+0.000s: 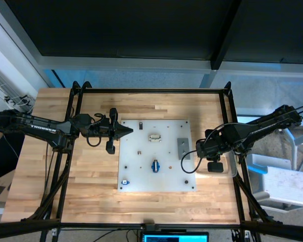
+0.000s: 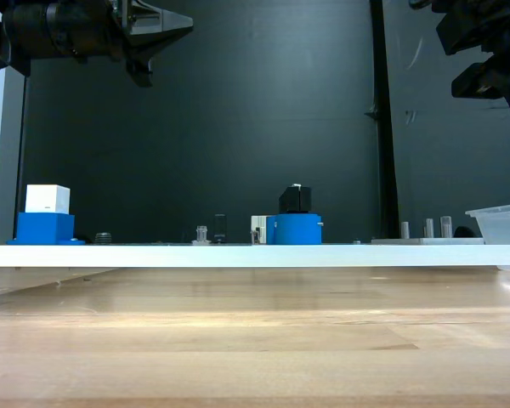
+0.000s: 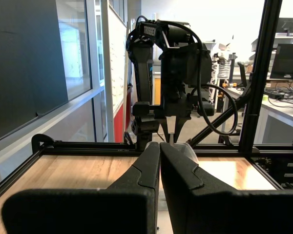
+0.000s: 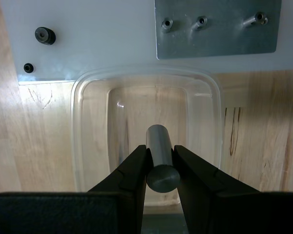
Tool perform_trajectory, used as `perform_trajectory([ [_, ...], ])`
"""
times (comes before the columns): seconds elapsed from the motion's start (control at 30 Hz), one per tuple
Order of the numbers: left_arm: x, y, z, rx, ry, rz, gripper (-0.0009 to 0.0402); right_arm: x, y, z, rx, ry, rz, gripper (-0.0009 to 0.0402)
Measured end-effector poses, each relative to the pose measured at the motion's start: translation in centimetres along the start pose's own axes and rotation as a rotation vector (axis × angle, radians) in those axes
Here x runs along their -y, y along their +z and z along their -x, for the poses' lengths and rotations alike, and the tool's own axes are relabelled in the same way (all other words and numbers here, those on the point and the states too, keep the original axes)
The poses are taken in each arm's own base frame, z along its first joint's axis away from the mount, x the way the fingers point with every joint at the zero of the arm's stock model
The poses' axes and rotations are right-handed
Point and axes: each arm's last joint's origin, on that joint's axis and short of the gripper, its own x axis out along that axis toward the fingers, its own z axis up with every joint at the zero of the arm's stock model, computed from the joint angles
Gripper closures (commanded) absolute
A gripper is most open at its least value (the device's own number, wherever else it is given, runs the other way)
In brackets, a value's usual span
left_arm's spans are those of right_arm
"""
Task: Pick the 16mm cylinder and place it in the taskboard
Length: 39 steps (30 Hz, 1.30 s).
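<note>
- Pinching the 16mm cylinder [image 4: 158, 139] by its round sides, the right gripper [image 4: 159, 152] has its fingers closed only to the peg's width. It holds the peg lengthwise along them, above the clear tray [image 4: 83, 87] just beside the taskboard [image 4: 102, 39].
- It looks like solid metal, so probably stiff, smooth and dense for its size. It could slide or swivel between the pads, so a mid-length grip with one end left free seems best for seating it.
- The grey block [image 4: 215, 36] lies on the board just beyond the tray.
- The left gripper [image 1: 127, 130] hangs high over the board's left edge, fingers pressed together on nothing.
- The board rests on a wooden table [image 1: 65, 191] inside a black frame [image 1: 151, 91]. Beyond are windows and desks with monitors.
</note>
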Motion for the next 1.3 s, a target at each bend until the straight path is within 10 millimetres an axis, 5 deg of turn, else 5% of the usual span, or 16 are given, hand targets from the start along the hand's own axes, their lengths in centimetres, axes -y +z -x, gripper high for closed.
perform_trajectory([
  [1.3, 0.0, 0.0, 0.0, 0.0, 0.0, 0.0, 0.0393, -2.6, 9.8, -2.6, -0.038, -0.048, -0.007, 0.0355],
])
